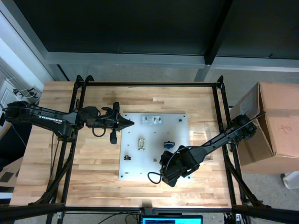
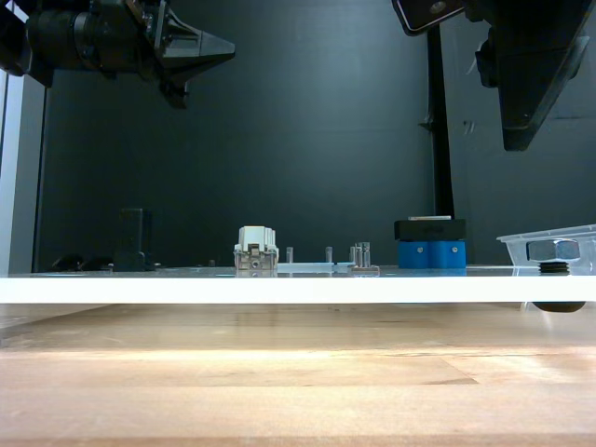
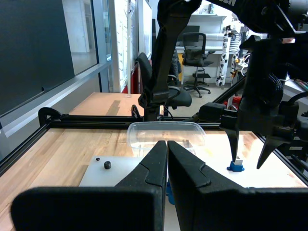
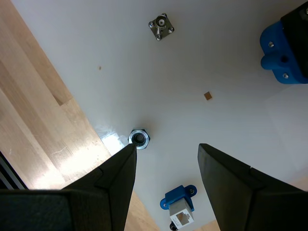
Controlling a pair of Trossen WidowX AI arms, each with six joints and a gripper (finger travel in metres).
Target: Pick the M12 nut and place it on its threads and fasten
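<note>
Right wrist view: M12 nut [image 4: 139, 137] seen end-on, covering the stud [image 2: 556, 267]. High view: right end effector [image 1: 171, 173] overlies the near right edge of the white board [image 1: 138, 169], hiding both. Low view: the upper frame edge crops the left end effector [image 2: 223, 47] and the right end effector; how far the nut is threaded down cannot be told.

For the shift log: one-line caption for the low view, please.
Silver nut sits on its stud, ribs showing; right tool hangs open overhead, left tool shut, high at left.
</note>
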